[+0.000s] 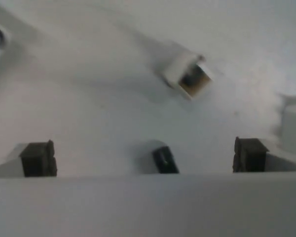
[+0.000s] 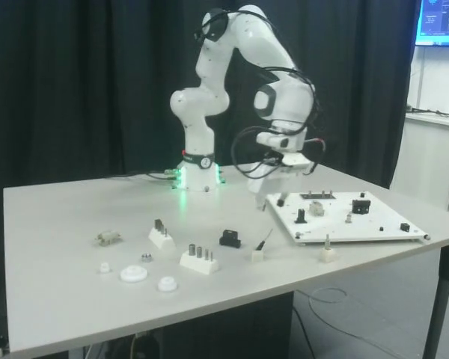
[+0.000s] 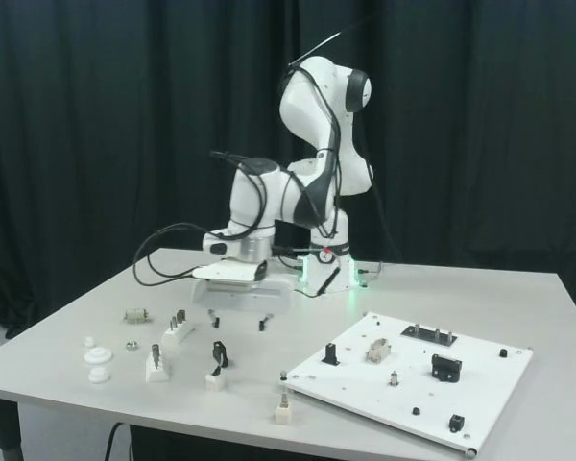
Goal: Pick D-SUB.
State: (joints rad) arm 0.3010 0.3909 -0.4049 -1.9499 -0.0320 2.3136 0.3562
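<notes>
While the jaws [image 3: 240, 319] hang wide open and empty above the bench [image 2: 52, 292], the single D-SUB [image 3: 134, 315] sits well apart from them, out past the white holders [image 2: 198, 259] on the side away from the white board [image 2: 374, 224]. Its long axis looks roughly square to the line from the jaws. One D-SUB, one arm, four holders, I count.
</notes>
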